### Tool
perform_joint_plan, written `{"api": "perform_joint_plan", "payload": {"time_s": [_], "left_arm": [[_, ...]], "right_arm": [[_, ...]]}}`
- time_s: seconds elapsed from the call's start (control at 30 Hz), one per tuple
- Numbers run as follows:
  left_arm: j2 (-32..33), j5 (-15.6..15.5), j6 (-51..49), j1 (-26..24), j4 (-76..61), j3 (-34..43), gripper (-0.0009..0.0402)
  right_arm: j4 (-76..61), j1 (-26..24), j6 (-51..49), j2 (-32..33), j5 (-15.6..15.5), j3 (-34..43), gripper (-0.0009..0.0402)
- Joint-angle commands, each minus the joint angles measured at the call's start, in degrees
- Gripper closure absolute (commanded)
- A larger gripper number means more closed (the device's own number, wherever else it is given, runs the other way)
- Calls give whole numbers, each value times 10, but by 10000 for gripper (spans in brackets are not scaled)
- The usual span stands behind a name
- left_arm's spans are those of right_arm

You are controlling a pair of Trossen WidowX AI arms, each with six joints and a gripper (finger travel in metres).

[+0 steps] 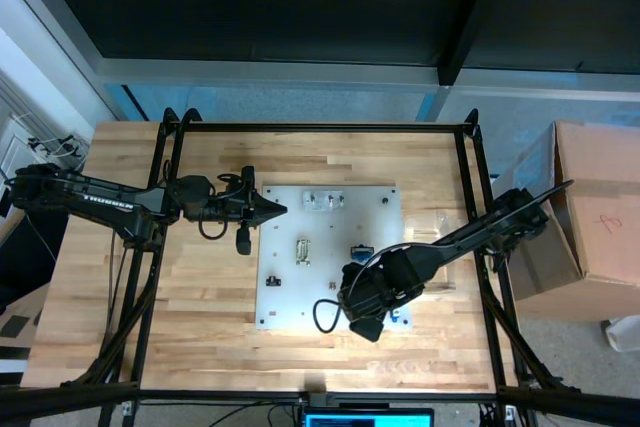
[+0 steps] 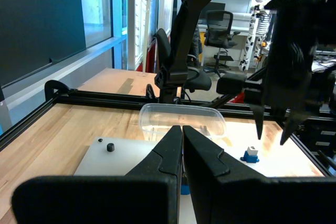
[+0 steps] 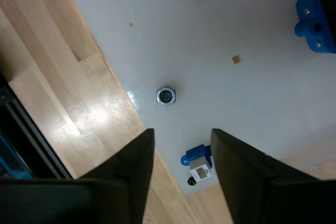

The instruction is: Unfasten the M12 nut and place it in the container

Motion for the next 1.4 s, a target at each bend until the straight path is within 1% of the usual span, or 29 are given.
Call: {"api": "perform_joint_plan", "payload": {"time_s": [0.03, 0.33, 0.53, 0.83, 1.17, 1.4], "left_arm": [[0, 0, 0, 0, 0, 0, 393], [0, 0, 0, 0, 0, 0, 393], [0, 0, 0, 0, 0, 0, 393], [0, 0, 0, 0, 0, 0, 393], [0, 0, 0, 0, 0, 0, 393], [0, 0, 0, 0, 0, 0, 393]], "right_arm": [[7, 0, 0, 8, 5, -1, 205], [33, 2, 2, 50, 5, -1, 146], [40, 4, 2, 80, -5, -1, 124], [72, 5, -2, 115, -11, -3, 136], [83, 5, -2, 116, -9, -16, 157], [106, 5, -2, 116, -9, -37, 183]]}}
